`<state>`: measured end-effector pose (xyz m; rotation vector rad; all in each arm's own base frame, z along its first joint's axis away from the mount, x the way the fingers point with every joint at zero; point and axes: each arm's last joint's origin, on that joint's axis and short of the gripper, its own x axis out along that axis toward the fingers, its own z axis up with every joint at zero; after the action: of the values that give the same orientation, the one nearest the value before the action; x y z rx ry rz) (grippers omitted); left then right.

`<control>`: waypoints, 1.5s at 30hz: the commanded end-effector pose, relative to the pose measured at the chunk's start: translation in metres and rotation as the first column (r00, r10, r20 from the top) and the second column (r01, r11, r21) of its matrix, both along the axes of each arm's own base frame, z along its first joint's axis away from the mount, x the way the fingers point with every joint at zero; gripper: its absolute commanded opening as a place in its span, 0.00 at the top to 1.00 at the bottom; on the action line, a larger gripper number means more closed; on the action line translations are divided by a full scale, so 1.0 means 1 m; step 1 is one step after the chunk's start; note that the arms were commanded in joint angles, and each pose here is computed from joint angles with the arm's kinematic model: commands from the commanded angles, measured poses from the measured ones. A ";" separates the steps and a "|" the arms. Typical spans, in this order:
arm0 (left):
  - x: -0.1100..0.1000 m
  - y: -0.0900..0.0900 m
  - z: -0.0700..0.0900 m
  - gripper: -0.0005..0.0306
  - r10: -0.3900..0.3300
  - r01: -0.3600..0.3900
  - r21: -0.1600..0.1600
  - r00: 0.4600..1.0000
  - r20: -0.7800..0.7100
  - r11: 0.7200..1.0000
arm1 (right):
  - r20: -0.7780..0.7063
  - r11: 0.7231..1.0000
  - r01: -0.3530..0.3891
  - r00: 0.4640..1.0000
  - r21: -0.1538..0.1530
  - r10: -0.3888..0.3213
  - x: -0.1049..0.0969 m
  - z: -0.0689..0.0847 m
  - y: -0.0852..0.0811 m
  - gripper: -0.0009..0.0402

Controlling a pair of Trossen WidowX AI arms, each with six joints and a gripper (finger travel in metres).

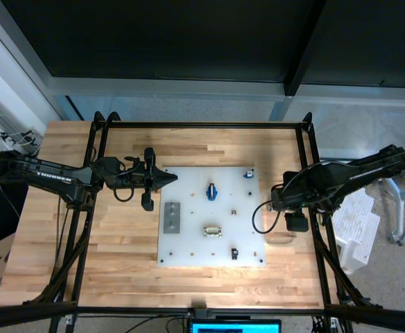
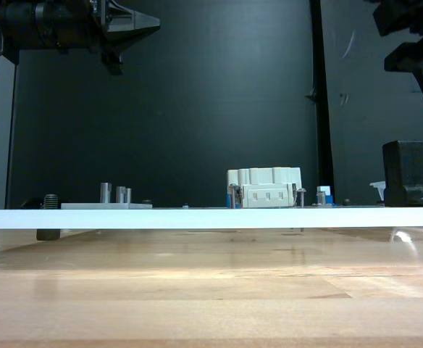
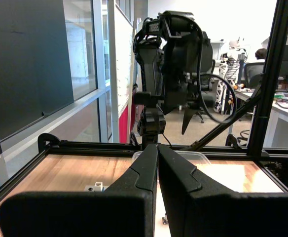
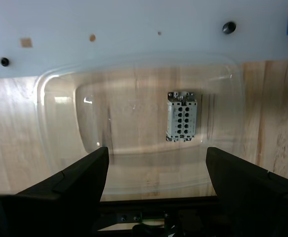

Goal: Pick the HAN10E connector and install on the hub

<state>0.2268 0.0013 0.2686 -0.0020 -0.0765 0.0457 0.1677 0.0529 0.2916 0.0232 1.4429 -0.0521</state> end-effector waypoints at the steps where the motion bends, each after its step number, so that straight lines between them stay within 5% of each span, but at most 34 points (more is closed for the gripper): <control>1: 0.000 0.000 0.000 0.98 0.000 0.000 0.000 1.000 0.000 1.000 | -0.015 1.000 -0.003 1.000 -0.005 0.003 0.002 -0.009 0.001 0.30; 45: 0.000 0.000 0.000 0.98 0.000 0.000 0.000 1.000 0.000 1.000 | 0.005 1.000 -0.027 1.000 0.012 0.027 -0.008 -0.102 0.017 0.30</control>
<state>0.2268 0.0013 0.2686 -0.0020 -0.0765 0.0461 0.1601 0.0697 0.1915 0.0165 1.4372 -0.0194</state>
